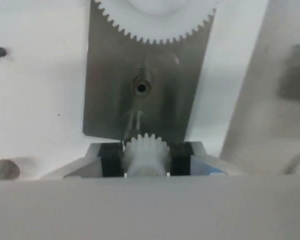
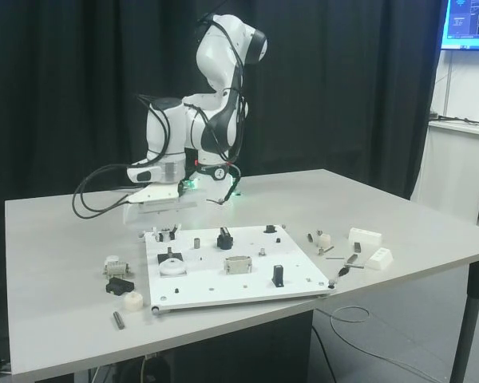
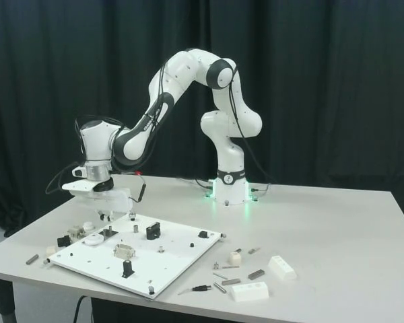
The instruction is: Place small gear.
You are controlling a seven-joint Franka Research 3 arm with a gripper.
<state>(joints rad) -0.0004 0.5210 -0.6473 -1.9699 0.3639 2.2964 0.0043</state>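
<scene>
This is a robotics lab or test room. A white robot arm (image 3: pixel 188 101) is bolted to a grey table (image 3: pixel 323 229), and black curtains (image 3: pixel 323 81) close off the space all the way round behind it (the sort of backdrop used for recording). On the table lies a white board (image 2: pixel 231 271) fitted with small parts, with loose pegs and blocks (image 3: pixel 256 282) scattered beside it. Cables (image 2: pixel 96 191) trail from the arm's wrist. A screen (image 2: pixel 471 24) hangs on the wall in one corner, above a white cabinet (image 2: pixel 459 159).
</scene>
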